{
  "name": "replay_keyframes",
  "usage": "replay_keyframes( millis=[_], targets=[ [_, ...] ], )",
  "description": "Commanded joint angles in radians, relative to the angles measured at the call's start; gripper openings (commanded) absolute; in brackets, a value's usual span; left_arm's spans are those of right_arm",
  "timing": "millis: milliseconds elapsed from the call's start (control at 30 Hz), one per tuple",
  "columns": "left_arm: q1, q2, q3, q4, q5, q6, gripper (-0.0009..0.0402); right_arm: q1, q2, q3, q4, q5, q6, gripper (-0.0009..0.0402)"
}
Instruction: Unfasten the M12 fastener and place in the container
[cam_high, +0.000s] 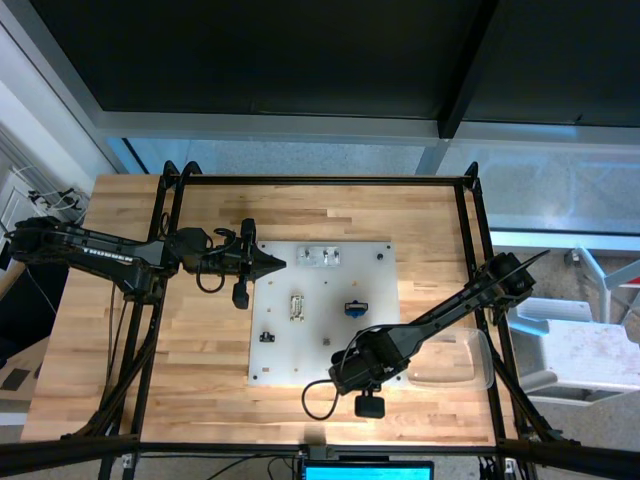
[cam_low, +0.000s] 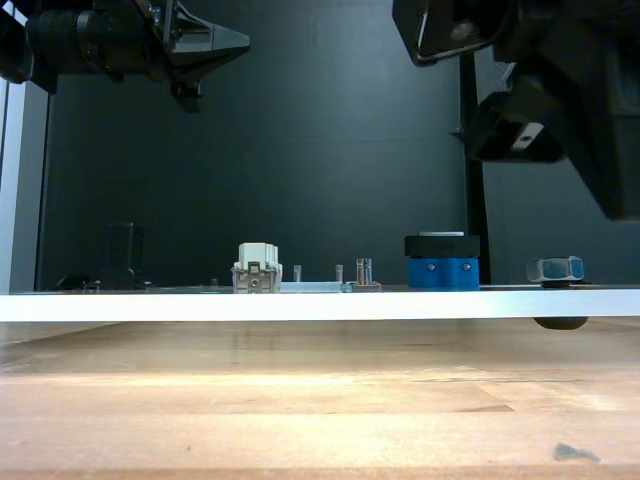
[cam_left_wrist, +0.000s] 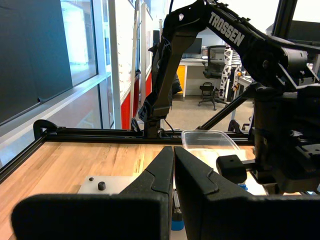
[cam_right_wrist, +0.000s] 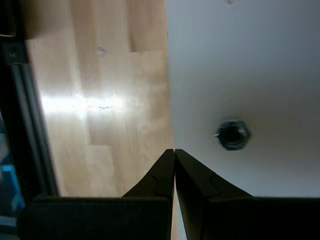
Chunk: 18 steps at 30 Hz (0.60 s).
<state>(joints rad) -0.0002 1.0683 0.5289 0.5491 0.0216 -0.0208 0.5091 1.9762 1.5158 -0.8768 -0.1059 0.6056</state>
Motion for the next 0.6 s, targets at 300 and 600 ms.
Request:
replay_keyframes(
  millis=[300, 600],
  targets=[
    [0.000, 0.000, 0.000, 0.000, 0.000, 0.000, 0.0000, -0.002, 0.003, -0.036, 0.014, 0.013, -0.003, 0.0000],
    [0.000, 0.000, 0.000, 0.001, 0.000, 0.000, 0.0000, -0.003, 0.002, -0.039, 0.019, 0.035, 0.000, 0.0000]
  ],
)
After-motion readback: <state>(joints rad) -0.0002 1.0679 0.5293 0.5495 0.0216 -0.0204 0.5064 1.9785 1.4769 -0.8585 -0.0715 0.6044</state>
